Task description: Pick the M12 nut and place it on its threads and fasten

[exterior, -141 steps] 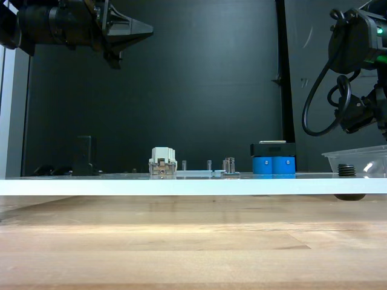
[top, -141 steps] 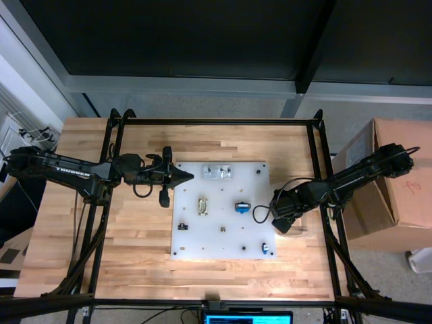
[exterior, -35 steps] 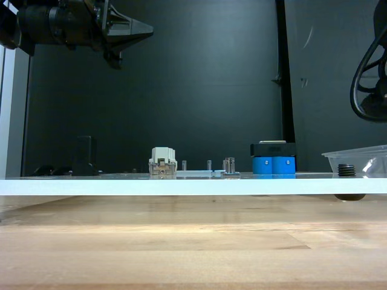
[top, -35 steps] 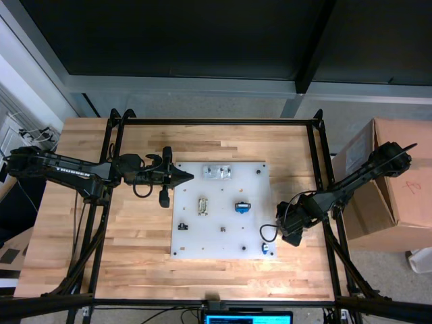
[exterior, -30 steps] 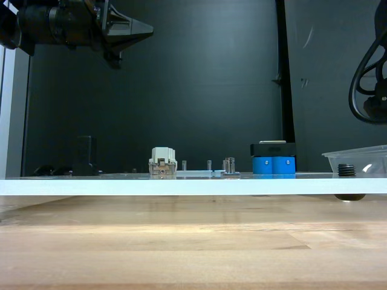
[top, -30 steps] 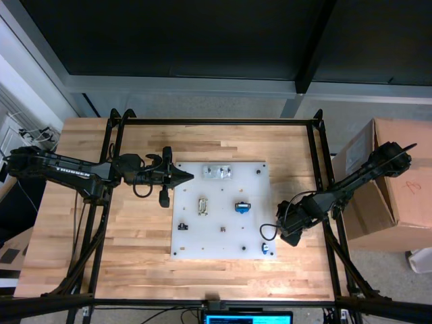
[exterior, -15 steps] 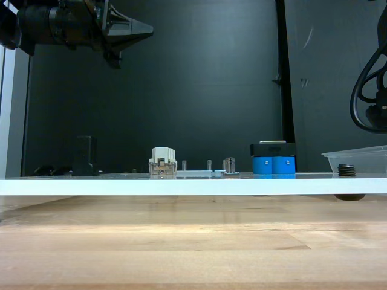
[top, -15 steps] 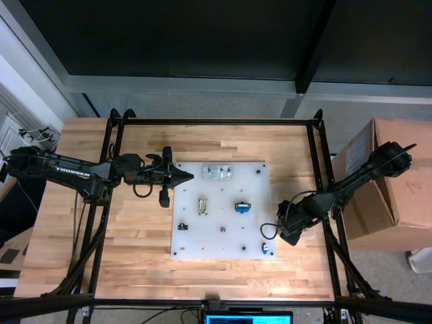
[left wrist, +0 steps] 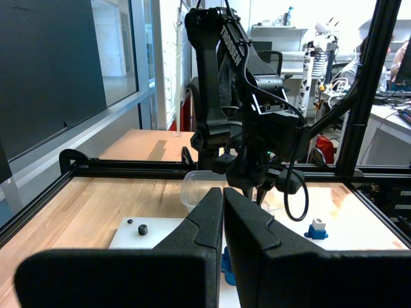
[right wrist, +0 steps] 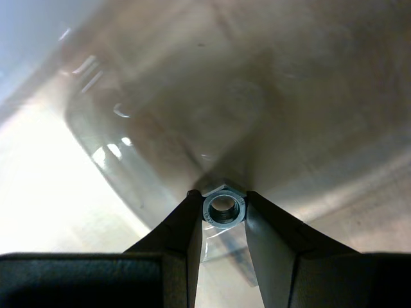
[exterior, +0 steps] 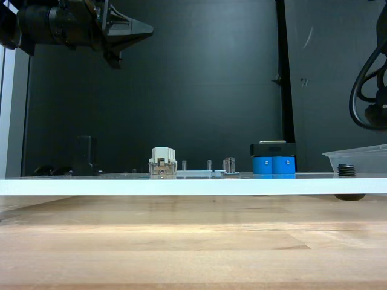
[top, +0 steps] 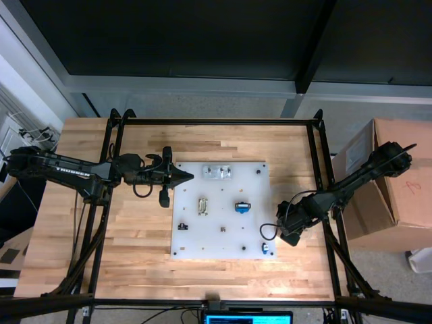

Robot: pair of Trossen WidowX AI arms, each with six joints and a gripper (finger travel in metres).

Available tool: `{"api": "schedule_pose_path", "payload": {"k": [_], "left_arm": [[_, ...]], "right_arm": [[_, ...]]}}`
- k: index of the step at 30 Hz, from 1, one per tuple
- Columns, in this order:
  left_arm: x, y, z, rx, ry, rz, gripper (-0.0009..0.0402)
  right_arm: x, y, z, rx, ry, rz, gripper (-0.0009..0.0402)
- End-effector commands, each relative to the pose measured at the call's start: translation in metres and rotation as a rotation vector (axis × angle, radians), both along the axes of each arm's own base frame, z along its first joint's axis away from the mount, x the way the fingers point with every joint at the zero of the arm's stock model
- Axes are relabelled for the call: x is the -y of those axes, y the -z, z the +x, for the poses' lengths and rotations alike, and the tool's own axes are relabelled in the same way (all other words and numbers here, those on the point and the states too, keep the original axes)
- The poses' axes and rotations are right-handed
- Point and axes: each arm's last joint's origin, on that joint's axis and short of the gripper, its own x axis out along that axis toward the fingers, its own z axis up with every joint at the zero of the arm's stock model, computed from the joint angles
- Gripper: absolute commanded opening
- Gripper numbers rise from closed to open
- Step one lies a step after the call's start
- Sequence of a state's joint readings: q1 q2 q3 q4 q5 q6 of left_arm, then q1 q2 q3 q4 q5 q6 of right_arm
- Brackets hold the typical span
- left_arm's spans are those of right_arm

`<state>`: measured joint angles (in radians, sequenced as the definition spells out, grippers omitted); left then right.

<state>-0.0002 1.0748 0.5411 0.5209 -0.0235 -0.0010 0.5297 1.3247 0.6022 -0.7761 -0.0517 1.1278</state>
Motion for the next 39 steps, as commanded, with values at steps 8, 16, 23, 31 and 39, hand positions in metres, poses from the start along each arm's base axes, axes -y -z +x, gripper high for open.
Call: {"api": "schedule_pose_path", "payload": {"k": [8,16,23,31,39], "left_arm": [[0.000,0.000,0.000,0.000,0.000,0.000,0.0000],[0.000,0.000,0.000,0.001,0.000,0.000,0.0000],[0.000,0.000,0.000,0.001,0.000,0.000,0.0000],[0.000,0.000,0.000,0.001,0.000,0.000,0.0000],[0.000,0.000,0.000,0.001,0.000,0.000,0.0000]], "right_arm": [[-0.011,-0.043,0.018,0.076,-0.348,0.007,-0.0001],[-0.032,-0.070,0.053,0.093,-0.809,-0.024,0.0000],[-0.056,-0.080,0.095,0.123,-1.199,-0.045,0.0000],[-0.081,-0.085,0.138,0.168,-1.369,-0.075,0.0000],[-0.090,-0.068,0.164,0.153,-1.569,-0.172,0.0000]]}}
